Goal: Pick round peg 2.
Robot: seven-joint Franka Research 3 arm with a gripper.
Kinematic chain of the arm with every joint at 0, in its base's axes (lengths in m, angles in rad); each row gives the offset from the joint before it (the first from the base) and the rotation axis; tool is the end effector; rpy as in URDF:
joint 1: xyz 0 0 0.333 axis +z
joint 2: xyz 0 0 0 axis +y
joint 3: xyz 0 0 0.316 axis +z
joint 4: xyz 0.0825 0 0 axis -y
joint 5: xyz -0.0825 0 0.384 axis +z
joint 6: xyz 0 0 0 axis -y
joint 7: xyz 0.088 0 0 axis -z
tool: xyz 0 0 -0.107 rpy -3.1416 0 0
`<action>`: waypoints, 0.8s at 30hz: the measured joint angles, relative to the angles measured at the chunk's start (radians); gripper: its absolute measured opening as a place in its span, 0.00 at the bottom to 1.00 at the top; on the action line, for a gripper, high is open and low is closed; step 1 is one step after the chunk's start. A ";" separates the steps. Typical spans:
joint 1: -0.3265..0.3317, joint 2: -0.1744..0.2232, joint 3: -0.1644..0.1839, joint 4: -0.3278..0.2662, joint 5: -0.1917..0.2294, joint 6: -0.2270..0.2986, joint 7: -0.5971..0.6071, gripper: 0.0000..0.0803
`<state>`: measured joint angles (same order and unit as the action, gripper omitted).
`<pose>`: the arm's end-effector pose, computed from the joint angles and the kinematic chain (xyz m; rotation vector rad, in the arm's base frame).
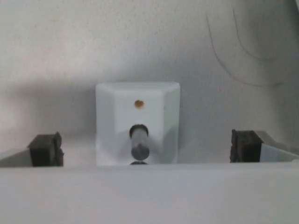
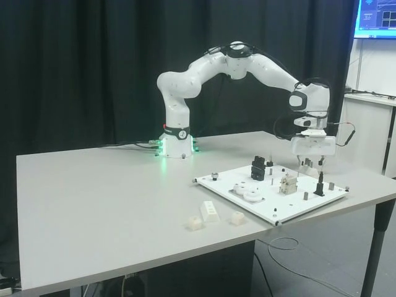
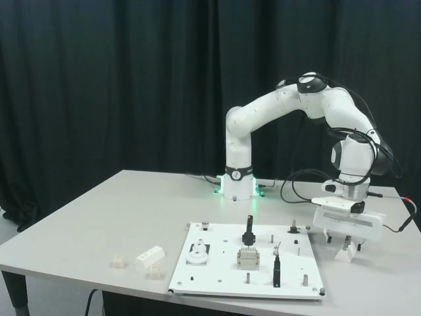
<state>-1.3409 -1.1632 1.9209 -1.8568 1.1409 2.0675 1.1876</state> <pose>0.4545 0.4237 0.1970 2.6832 -1.5596 0.1733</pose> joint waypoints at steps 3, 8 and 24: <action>-0.001 -0.002 0.000 0.000 0.000 0.006 0.000 1.00; -0.004 -0.002 0.000 -0.001 0.000 0.009 0.007 1.00; -0.011 -0.003 0.000 -0.002 0.000 0.009 0.009 0.47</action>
<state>-1.3523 -1.1658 1.9208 -1.8585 1.1404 2.0767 1.1967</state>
